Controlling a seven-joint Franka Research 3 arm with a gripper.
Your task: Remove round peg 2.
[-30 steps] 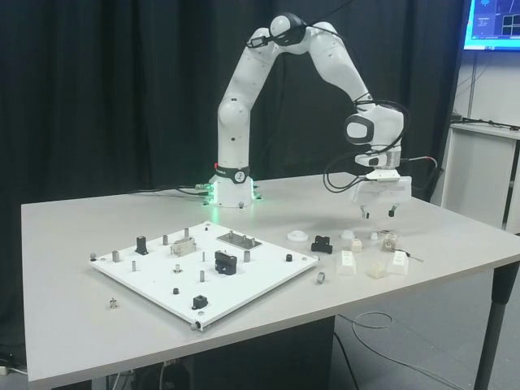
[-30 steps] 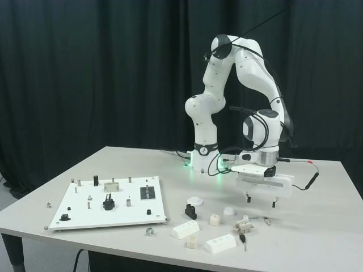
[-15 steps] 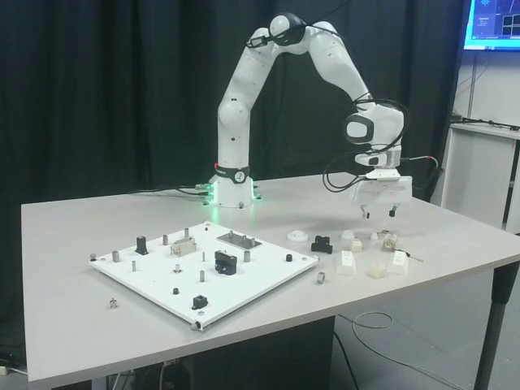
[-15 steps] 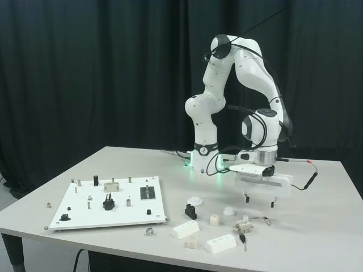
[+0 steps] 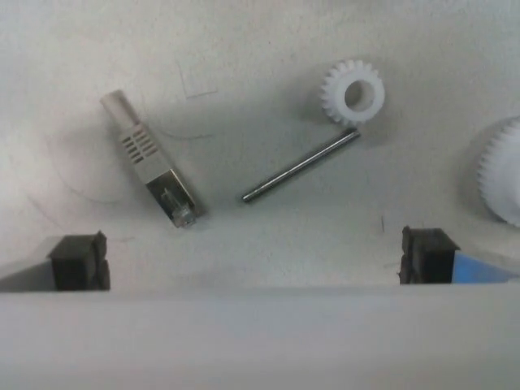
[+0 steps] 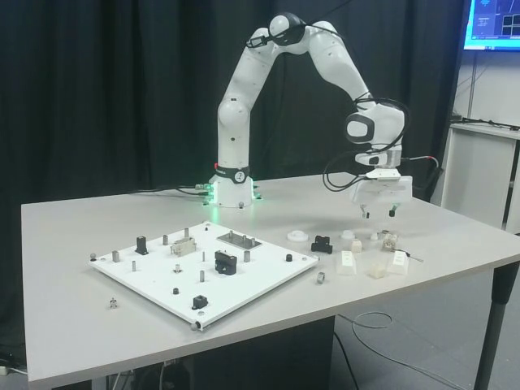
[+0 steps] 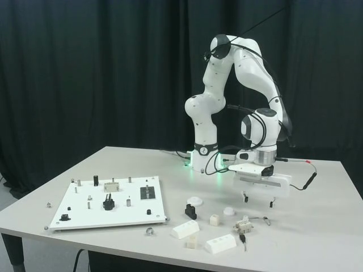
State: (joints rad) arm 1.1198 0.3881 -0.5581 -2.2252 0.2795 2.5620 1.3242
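Observation:
My gripper (image 5: 252,260) hangs open above the table with nothing between its black fingertips (image 5: 79,261). Beneath it lie a thin grey metal rod (image 5: 301,166), a grey cable plug (image 5: 154,168) and a small white gear (image 5: 352,93), all apart from the fingers. In the room views the gripper (image 6: 377,213) (image 7: 258,199) hovers over the loose parts, far from the white board (image 6: 256,272) (image 7: 79,218). Several small grey pegs (image 6: 166,240) stand upright on that board.
A larger white gear (image 5: 502,172) lies near the rod. White blocks (image 6: 348,262) (image 7: 185,229), a black clip (image 6: 322,243) and a small metal cylinder (image 6: 321,278) lie between board and gripper. A loose metal part (image 6: 113,304) sits at the table's front left.
The gripper has risen slightly above the loose parts and stays open. Nothing on the table or board has moved.

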